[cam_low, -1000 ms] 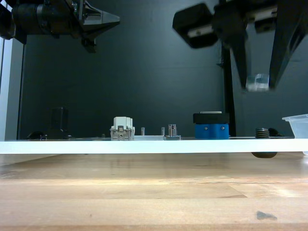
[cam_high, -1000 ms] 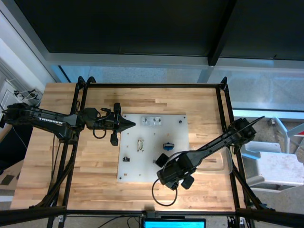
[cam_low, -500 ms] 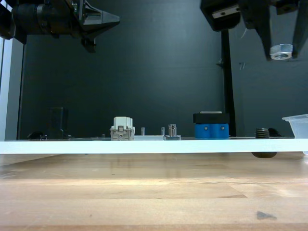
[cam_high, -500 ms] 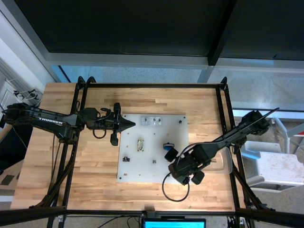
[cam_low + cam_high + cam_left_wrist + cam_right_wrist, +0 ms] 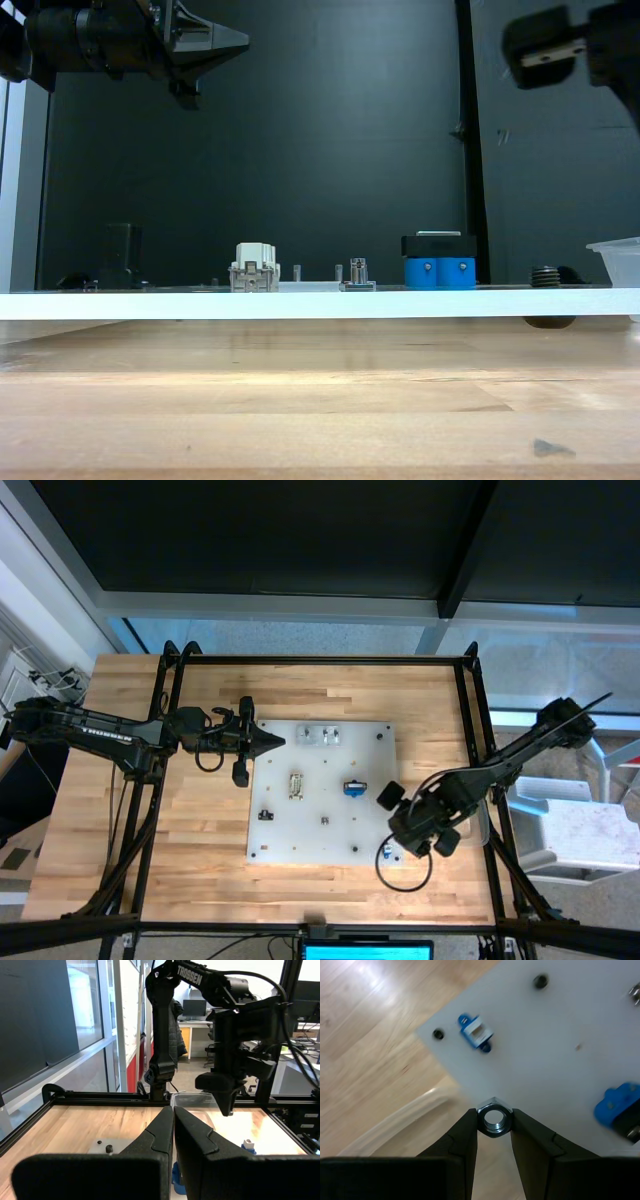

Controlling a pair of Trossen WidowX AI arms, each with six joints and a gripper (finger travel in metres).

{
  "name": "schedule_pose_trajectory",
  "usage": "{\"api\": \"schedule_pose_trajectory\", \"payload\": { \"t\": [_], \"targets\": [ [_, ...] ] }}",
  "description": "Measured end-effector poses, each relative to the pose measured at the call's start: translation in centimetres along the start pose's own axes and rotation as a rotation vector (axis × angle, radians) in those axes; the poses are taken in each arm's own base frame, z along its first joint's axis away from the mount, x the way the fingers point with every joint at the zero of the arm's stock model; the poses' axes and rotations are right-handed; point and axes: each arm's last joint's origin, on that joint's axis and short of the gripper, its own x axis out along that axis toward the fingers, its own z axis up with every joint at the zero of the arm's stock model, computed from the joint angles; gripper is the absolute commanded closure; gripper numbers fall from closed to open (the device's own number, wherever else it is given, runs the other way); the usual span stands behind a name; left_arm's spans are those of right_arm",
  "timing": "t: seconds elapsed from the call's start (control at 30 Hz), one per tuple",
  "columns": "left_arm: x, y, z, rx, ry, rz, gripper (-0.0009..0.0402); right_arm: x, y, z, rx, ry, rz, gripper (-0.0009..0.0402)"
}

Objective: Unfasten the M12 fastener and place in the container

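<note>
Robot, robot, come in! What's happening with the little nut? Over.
Right gripper shut on nut, high by board's near right edge. Left gripper shut, parked at left. Stud bare; container waiting. Nothing seen in the way.

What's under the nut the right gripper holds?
Under the nut: the white board's edge and wood table; right gripper fingers cover the rest. Left gripper hangs at the board's left.

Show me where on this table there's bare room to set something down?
Bare wood lies between the white board and the near edge, and along the far side. Crowded: the right, where the right gripper holds the nut beside the container; the left gripper, shut, hovers over the board's far-left corner.
</note>
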Motion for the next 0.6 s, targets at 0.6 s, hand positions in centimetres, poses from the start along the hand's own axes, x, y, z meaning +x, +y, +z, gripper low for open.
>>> {"api": "schedule_pose_trajectory", "payload": {
  "t": [0.6],
  "targets": [
    [0.0, 0.0, 0.0, 0.000, 0.000, 0.000, 0.0393, -0.9, 2.9, -5.0, 0.250, 0.046, 0.020, 0.0374]
  ]
}}
